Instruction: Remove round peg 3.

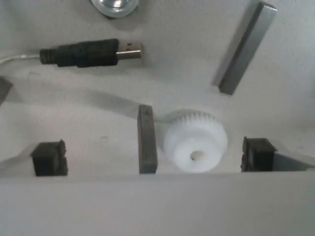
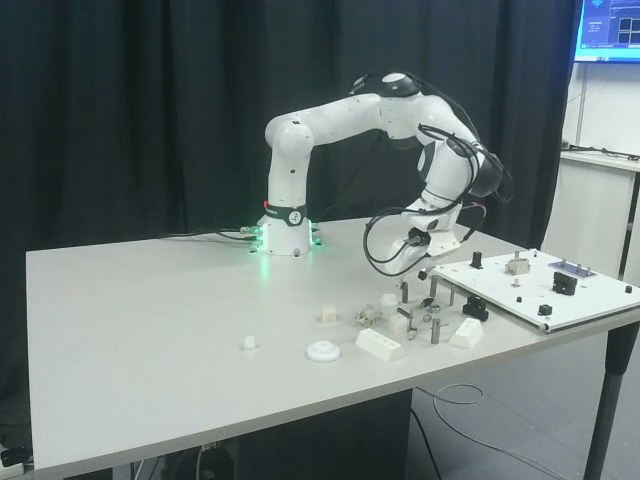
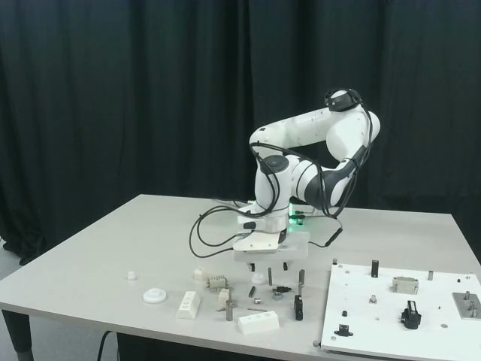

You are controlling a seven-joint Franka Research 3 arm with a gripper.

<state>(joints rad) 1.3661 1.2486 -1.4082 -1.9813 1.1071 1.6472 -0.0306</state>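
1. The grey table (image 2: pixel 150 330) carries the whole rig. The white Franka arm (image 2: pixel 330 115) is bolted near its back edge, with green lights at its base (image 2: pixel 262 238).
2. The arm reaches forward and down over a cluster of loose parts near the table's front edge.
3. A white board (image 3: pixel 376 320) lies just beside that cluster. Several small black and grey fittings stand on it, among them an upright black peg (image 3: pixel 374 268).
4. The gripper (image 1: pixel 153 156) hangs over the cluster with its fingers pointing down. The jaws are spread wide and grip nothing. The black fingertips (image 1: pixel 49 158) stand well apart in the wrist view.
5. Two white blocks (image 3: pixel 258 322) lie at the front of the cluster, and a white toothed disc (image 3: pixel 155 295) lies further out on the table.
6. In the wrist view, a white gear (image 1: pixel 195 141) lies between the two fingertips, with a short grey bar (image 1: pixel 147 139) just beside it.
7. A black USB plug (image 1: pixel 91 52) with a metal tip and a long grey bar (image 1: pixel 243 48) lie apart from the gear. A metal ring (image 1: pixel 114 6) shows at the edge of the wrist view.
8. Round peg 3: I cannot tell which part it is. Upright pegs stand both on the board and among the loose parts.
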